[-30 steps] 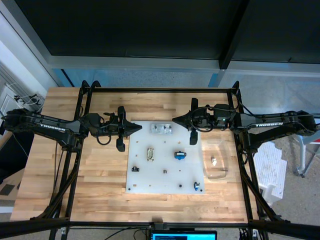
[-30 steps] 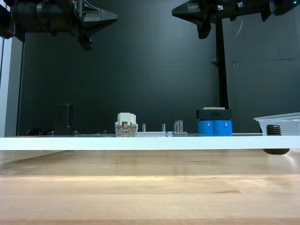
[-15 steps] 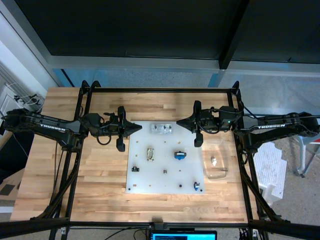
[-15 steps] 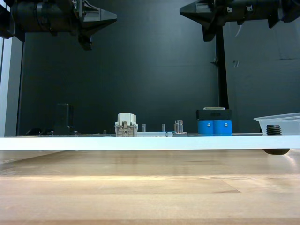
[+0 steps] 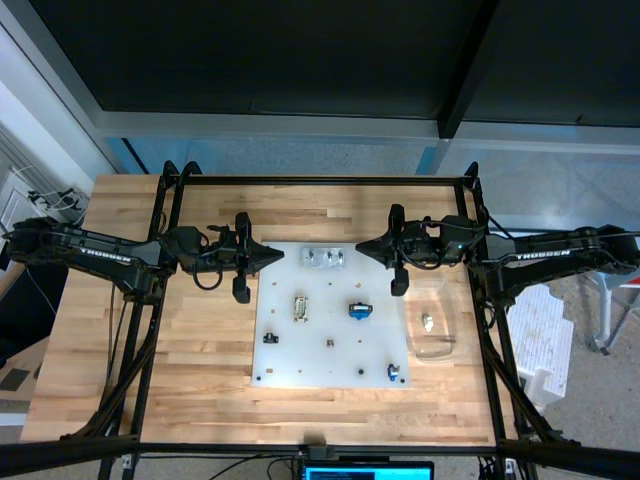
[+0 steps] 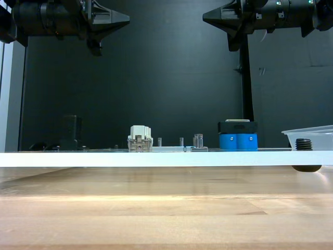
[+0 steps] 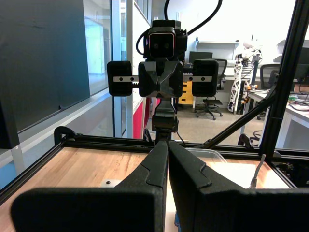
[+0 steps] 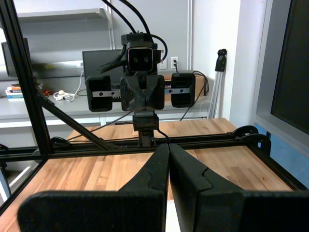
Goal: Pick the RJ45 connector and install on taskboard
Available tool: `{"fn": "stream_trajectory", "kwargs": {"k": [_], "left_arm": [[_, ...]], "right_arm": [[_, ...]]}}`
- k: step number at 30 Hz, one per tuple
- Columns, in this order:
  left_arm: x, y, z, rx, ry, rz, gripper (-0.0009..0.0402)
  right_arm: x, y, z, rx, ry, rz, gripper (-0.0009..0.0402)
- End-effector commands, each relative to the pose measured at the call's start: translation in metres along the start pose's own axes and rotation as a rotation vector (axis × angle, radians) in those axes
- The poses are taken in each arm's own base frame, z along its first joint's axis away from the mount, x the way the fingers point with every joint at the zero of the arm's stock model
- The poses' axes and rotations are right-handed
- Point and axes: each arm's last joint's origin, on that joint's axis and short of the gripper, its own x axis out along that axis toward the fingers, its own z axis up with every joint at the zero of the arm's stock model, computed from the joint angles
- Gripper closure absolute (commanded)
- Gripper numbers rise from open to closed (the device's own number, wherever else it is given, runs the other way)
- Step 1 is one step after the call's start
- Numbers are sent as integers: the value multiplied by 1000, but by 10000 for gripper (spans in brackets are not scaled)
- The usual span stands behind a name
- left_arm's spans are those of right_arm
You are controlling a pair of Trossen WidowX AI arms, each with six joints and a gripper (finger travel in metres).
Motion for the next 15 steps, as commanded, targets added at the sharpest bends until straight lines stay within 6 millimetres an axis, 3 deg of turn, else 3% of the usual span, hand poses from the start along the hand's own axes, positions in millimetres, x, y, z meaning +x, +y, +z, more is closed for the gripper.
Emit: {"fn": "stream_trajectory", "kwargs": {"k": [1,15], "left_arm": [[0,0,0,0,-1,0,393],[0,0,0,0,-1,0,393]], "right_arm": [[0,0,-4,-1,11,-1,393],[0,3,-5,-13,14,6,393]]}}
